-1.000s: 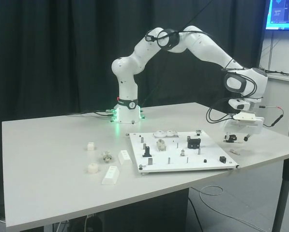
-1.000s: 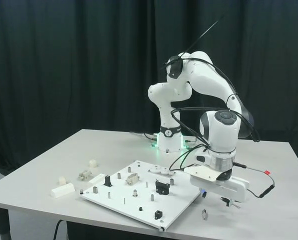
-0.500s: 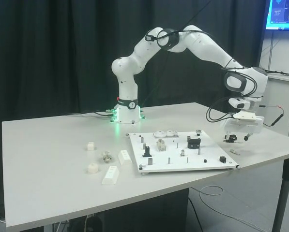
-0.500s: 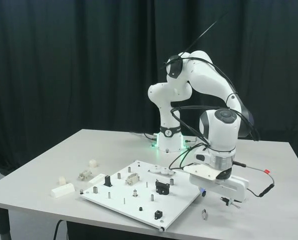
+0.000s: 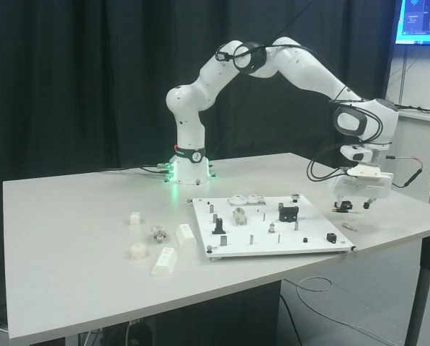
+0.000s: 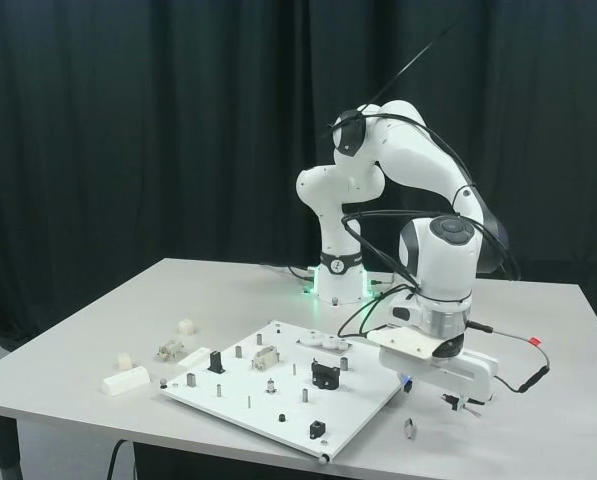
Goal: Remove BNC.
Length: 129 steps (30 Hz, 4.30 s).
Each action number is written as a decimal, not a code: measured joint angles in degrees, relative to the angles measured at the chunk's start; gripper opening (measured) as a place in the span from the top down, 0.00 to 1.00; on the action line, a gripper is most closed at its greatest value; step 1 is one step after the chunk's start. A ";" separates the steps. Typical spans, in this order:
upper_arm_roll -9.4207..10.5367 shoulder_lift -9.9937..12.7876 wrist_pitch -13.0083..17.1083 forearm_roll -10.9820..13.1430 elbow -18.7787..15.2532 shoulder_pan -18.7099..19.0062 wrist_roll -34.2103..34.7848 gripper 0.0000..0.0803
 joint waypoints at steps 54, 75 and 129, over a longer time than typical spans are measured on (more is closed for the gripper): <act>-7.46 -1.83 1.30 -5.35 0.11 -0.45 2.85 0.00; -8.67 -5.91 0.58 -5.99 -3.86 -10.26 2.85 0.00; -7.52 -23.22 29.90 -4.47 -38.49 -16.38 30.21 0.00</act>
